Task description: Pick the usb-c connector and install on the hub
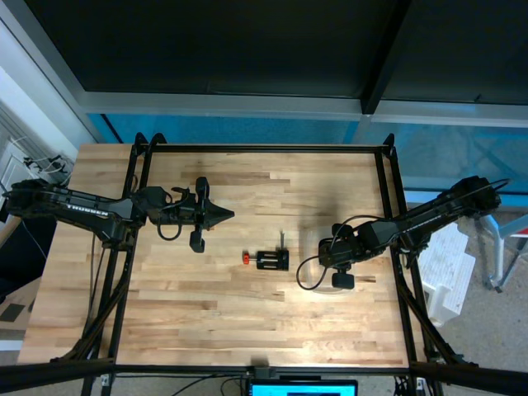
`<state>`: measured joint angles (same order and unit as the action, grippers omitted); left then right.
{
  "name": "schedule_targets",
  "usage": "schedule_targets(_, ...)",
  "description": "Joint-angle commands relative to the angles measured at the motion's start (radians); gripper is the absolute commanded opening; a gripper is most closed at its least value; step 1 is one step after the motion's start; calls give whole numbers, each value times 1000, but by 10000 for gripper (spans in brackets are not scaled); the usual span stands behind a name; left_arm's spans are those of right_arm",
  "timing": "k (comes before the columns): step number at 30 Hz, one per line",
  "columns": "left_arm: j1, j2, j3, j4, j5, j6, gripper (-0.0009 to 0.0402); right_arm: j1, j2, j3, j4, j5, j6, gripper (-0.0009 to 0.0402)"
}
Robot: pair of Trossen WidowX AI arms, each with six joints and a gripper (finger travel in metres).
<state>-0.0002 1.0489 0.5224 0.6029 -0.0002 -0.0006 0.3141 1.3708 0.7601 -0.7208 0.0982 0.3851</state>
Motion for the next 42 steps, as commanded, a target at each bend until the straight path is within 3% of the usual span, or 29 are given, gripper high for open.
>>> schedule_targets(1,0,0,0,0,0,0,0,0,0,0,-2,7,0,0)
schedule_targets(15,0,0,0,0,0,0,0,0,-14,58,-69,6,-9,0)
schedule_targets(34,0,0,0,0,0,0,0,-3,-47,256,-318,7,-8,0)
schedule_targets(42,0,0,0,0,0,0,0,-6,-40,264,-314,14,20,0)
